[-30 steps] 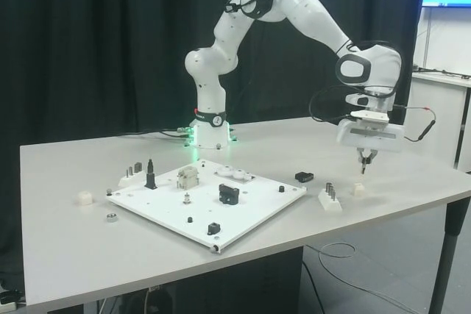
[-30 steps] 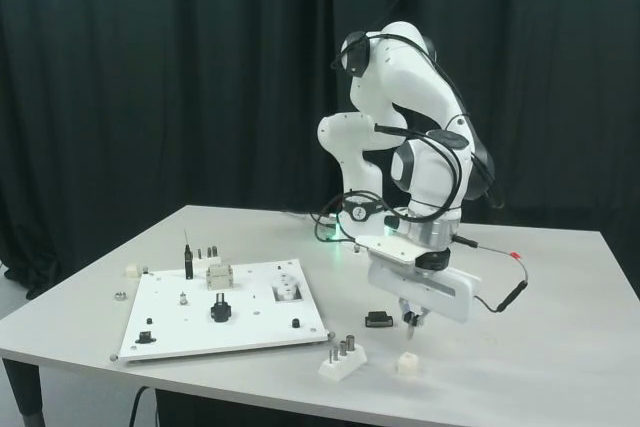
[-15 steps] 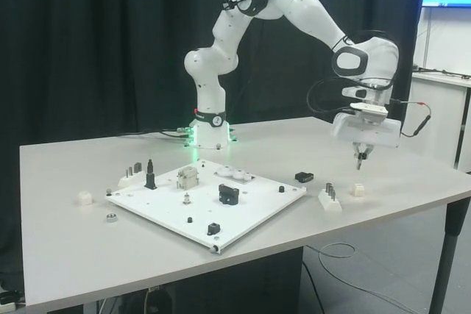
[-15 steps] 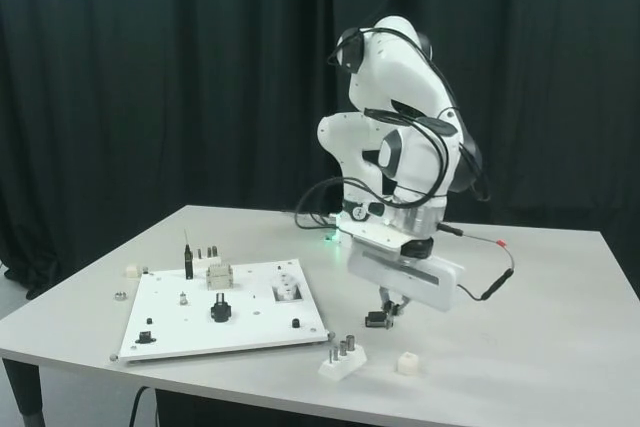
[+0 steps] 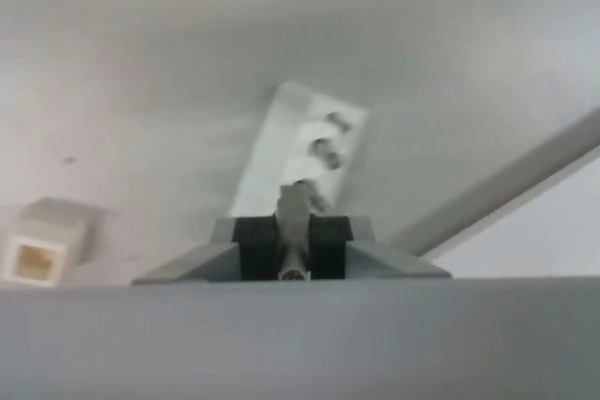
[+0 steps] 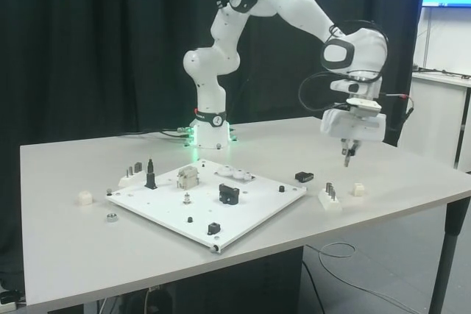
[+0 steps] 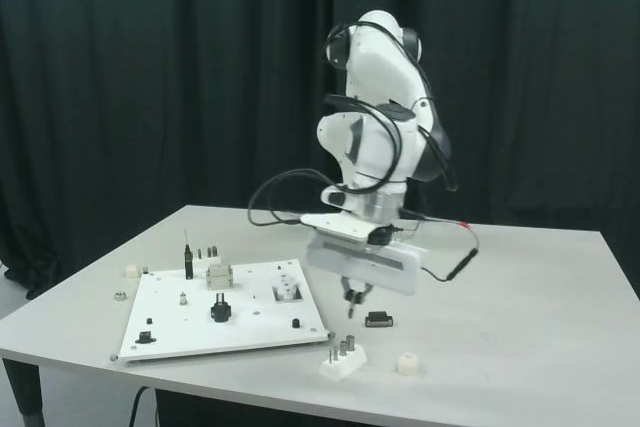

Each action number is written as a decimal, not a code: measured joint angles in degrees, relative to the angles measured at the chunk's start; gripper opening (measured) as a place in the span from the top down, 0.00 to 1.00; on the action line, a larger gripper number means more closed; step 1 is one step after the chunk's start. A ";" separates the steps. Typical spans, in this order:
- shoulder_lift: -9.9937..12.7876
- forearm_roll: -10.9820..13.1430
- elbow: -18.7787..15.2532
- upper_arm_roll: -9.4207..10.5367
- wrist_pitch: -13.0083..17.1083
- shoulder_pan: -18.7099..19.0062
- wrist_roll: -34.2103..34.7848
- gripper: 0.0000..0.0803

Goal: Insert Ethernet.

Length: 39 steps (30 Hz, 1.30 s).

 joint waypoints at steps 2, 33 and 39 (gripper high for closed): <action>-0.28 0.00 0.00 0.02 0.00 -0.90 -2.53 0.92; -1.47 1.06 -0.25 0.05 -0.30 -18.17 -57.41 0.92; -1.47 1.44 -0.15 -0.13 -0.23 -21.56 -66.01 0.92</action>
